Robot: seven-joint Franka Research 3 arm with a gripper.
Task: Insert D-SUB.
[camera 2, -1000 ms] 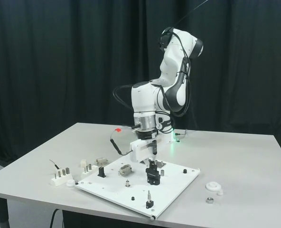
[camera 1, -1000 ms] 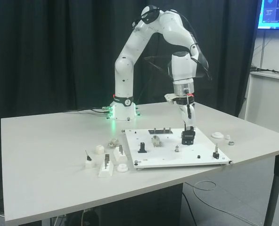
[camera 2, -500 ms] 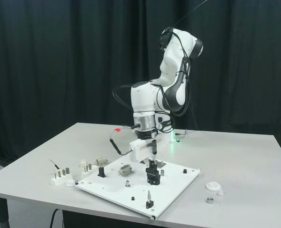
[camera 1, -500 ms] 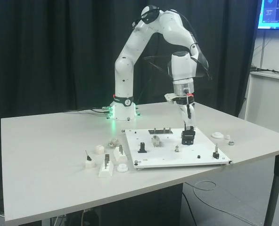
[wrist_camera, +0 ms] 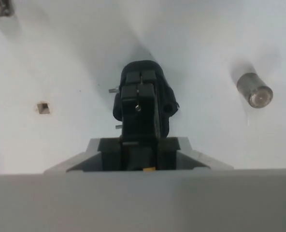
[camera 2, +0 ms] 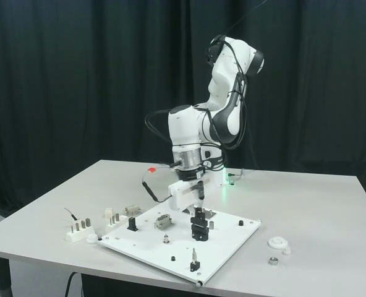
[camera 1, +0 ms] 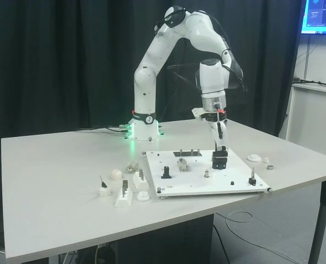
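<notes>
Your gripper (camera 1: 220,147) has its fingers closed tight on the black plug (camera 1: 219,160); it has just lifted a little off the white board (camera 1: 191,187), so the plug is not in yet.

Open air above the white board (camera 1: 207,179) on all sides of the gripper (camera 2: 199,213). Nearest obstacles: short metal peg (wrist_camera: 254,90) beside it, black bracket (camera 1: 166,172) and what looks like a metal connector block (camera 1: 182,164) further along. Table (camera 1: 58,159) beyond the board mostly bare.
</notes>
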